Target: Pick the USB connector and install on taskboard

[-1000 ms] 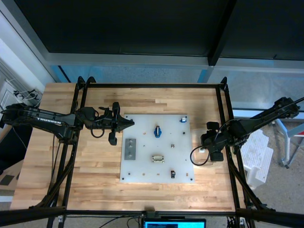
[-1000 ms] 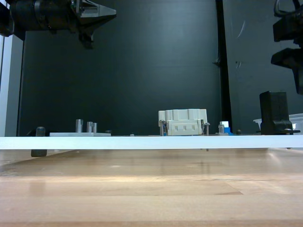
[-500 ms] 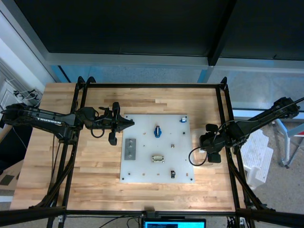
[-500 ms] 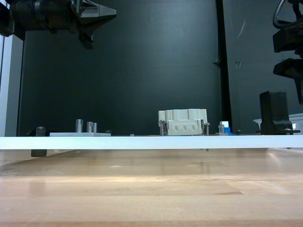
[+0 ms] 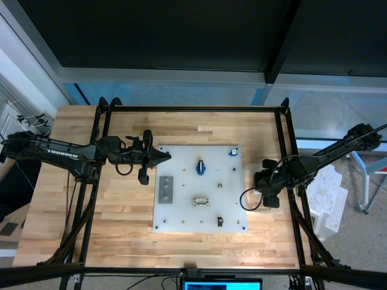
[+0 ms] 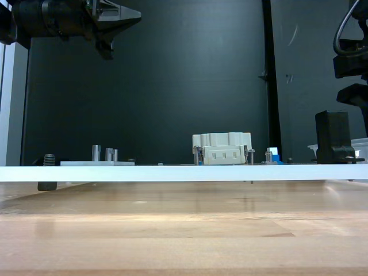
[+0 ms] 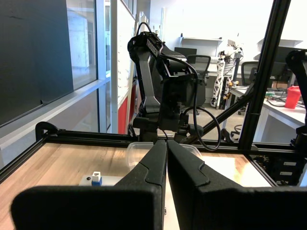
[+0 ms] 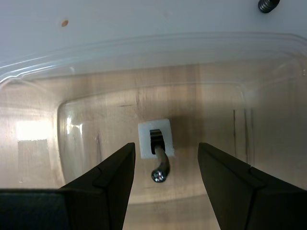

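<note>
Right pincer (image 8: 165, 147) nearer taskboard (image 5: 181, 217) edge, over tray (image 8: 216, 62); left pincer (image 5: 166, 157) opposite.

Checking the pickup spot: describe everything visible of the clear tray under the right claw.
The clear tray is transparent plastic with rounded corners and low walls; the wooden table shows through it. It lies flat beside the taskboard's right edge. Inside sits a small white cube with a dark pin poking from it. The right claw hangs open above, straddling the cube. The left claw, shut, is raised by the taskboard's left edge.
</note>
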Controlling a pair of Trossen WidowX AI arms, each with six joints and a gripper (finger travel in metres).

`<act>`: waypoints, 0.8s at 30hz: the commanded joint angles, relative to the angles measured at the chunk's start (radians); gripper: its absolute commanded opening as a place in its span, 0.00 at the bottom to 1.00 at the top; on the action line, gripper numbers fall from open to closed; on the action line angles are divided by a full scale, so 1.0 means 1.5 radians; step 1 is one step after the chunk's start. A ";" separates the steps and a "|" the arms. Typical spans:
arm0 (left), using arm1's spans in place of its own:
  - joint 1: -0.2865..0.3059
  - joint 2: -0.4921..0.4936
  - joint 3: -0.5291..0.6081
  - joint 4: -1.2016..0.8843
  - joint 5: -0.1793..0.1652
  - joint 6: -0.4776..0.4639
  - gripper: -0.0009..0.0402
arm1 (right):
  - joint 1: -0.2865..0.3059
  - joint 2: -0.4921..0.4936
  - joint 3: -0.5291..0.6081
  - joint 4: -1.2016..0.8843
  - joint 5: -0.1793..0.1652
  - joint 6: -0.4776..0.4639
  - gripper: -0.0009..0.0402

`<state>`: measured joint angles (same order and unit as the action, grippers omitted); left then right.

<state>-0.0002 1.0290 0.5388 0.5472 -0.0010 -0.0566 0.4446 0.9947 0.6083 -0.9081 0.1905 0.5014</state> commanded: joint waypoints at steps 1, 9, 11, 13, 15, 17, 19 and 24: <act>0.000 0.000 0.000 0.000 0.000 0.000 0.02 | 0.000 0.014 0.000 0.010 0.008 -0.003 0.46; 0.000 0.000 0.000 0.000 0.000 0.000 0.02 | 0.002 0.031 -0.003 0.019 0.012 -0.008 0.46; 0.000 0.000 0.000 0.000 0.000 0.000 0.02 | 0.002 0.032 -0.003 0.019 0.012 -0.008 0.46; 0.000 0.000 0.000 0.000 0.000 0.000 0.02 | 0.002 0.033 -0.007 0.022 0.012 -0.008 0.46; 0.000 0.000 0.000 0.000 0.000 0.000 0.02 | 0.003 0.033 -0.013 0.029 0.012 -0.007 0.46; 0.000 0.000 0.000 0.000 0.000 0.000 0.02 | 0.004 0.033 -0.019 0.040 0.012 -0.007 0.46; 0.000 0.000 0.000 0.000 0.000 0.000 0.02 | 0.004 0.033 -0.026 0.055 0.012 -0.008 0.46; 0.000 0.000 0.000 0.000 0.000 0.000 0.02 | 0.007 0.033 -0.046 0.080 0.010 -0.008 0.46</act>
<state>-0.0002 1.0290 0.5388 0.5468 -0.0010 -0.0566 0.4534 1.0435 0.5430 -0.7898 0.2058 0.4885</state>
